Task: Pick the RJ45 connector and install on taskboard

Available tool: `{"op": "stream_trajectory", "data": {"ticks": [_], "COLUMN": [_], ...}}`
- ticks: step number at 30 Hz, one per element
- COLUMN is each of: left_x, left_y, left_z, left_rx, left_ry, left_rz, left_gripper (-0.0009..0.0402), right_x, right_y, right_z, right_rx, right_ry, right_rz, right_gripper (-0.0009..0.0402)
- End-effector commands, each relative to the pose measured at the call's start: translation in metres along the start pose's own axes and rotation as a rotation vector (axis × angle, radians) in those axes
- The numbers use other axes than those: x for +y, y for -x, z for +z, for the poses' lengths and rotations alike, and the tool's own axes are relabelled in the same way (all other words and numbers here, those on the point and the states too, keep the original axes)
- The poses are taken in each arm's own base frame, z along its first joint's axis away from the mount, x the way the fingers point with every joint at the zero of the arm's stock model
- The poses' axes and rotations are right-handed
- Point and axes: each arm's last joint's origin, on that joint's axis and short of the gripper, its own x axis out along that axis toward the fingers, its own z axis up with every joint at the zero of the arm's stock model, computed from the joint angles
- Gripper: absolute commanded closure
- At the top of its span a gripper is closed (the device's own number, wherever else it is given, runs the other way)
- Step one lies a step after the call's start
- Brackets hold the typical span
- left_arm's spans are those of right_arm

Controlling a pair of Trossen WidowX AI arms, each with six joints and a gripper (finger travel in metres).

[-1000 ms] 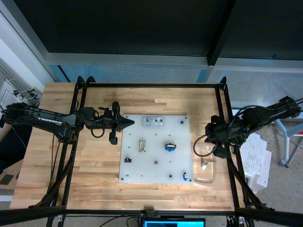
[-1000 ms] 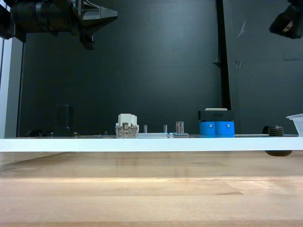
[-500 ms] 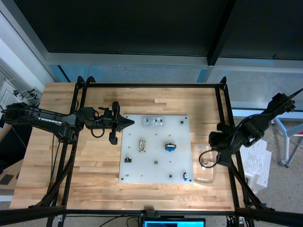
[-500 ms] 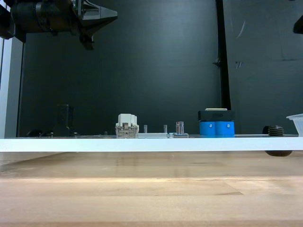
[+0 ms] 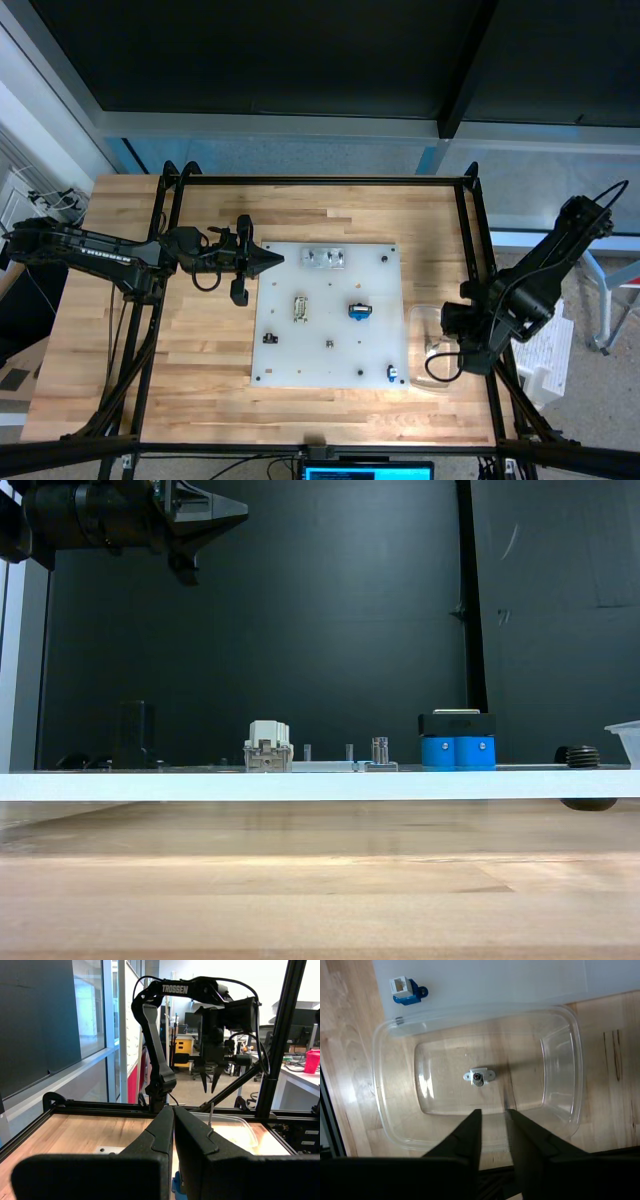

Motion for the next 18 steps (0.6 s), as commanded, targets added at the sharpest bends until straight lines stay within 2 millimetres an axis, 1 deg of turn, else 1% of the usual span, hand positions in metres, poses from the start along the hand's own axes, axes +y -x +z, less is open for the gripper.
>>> {"op": "stream_trajectory", "data": {"ticks": [1,5,9,12,18], "left_x": [0.000,0.000,0.000,0.000,0.000], "left_y": [0.000,0.000,0.000,0.000,0.000], "left_z": [0.000,0.000,0.000,0.000,0.000], "left_rx": [0.000,0.000,0.000,0.000,0.000], "left_ry": [0.000,0.000,0.000,0.000,0.000], "left_rz": [0.000,0.000,0.000,0.000,0.000], "left_gripper": [0.0393,0.0393,0.0393,0.0393,0.0393], "right_x": [0.004,0.009,0.010,0.010,0.010], "right_y": [-0.003,-0.006,-0.009,-0.013,-0.030], "right_z": [-0.004,-0.008,-0.010,-0.010,-0.014], "right_rx": [-0.008,-0.005,-0.021,-0.034,-0.042], "right_ry": [-0.015,0.013,0.006,0.006,0.005], "right_rz": [-0.012,-0.015,-0.028,-0.035,-0.039], "right_gripper": [0.0283,0.0242,0.0216,0.0205,0.0199]}}
